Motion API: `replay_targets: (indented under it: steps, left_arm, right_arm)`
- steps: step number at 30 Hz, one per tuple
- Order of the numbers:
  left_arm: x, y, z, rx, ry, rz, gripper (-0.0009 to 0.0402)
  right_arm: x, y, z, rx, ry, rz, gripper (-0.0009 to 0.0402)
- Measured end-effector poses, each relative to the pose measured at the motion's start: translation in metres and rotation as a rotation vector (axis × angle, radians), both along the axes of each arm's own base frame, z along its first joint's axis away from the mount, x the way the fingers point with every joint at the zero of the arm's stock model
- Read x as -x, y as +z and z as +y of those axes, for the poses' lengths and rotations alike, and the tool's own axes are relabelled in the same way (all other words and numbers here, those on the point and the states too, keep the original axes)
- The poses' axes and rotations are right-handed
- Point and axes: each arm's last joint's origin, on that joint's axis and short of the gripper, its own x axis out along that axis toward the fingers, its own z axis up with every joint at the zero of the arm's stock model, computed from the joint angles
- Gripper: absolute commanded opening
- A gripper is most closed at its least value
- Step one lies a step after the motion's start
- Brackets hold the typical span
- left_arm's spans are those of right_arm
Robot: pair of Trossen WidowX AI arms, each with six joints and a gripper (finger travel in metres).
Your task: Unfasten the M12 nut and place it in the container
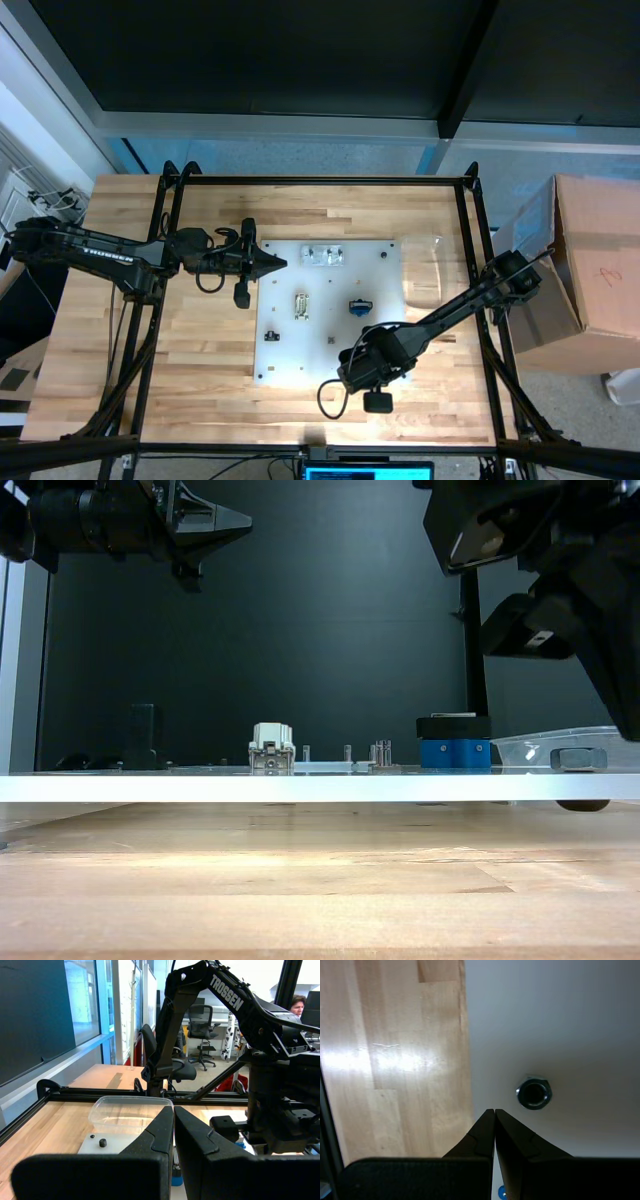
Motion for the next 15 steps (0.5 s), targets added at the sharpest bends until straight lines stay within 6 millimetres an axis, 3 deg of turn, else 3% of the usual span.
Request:
replay_targets:
  steps: [15]
  left_arm:
    - [0.0000, -0.0001, 0.0000, 0.000, 0.000, 0.000, 0.0000]
  right_arm:
    - [0.0008, -0.0067, -0.0020, 0.028, -0.005, -0.020, 0.0000]
